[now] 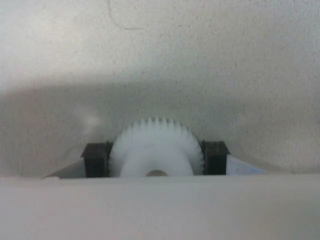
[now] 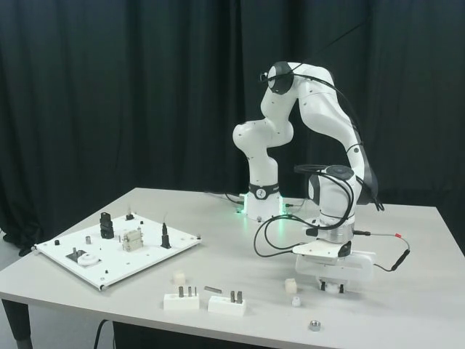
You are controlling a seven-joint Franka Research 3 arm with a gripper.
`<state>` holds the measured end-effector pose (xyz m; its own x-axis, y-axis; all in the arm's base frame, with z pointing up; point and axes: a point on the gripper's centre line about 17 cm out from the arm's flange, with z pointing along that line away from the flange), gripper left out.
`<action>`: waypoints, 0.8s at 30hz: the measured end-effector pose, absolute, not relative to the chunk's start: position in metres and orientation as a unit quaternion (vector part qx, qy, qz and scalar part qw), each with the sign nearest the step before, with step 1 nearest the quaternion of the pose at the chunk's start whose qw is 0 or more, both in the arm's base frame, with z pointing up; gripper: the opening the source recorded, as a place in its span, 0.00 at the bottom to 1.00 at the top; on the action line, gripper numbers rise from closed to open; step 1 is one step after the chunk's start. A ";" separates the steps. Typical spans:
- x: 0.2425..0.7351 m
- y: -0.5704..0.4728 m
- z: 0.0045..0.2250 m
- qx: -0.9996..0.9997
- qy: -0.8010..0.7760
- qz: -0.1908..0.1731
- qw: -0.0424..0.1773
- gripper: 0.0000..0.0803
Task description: Pick medium gear.
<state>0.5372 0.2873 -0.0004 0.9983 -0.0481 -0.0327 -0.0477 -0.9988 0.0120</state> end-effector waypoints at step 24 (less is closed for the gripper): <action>0.557 0.278 0.046 1.000 -0.016 -0.008 -0.016 0.49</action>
<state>0.5566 0.2785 0.0456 0.9993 -0.0326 -0.0172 -0.0331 -0.9989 -0.0324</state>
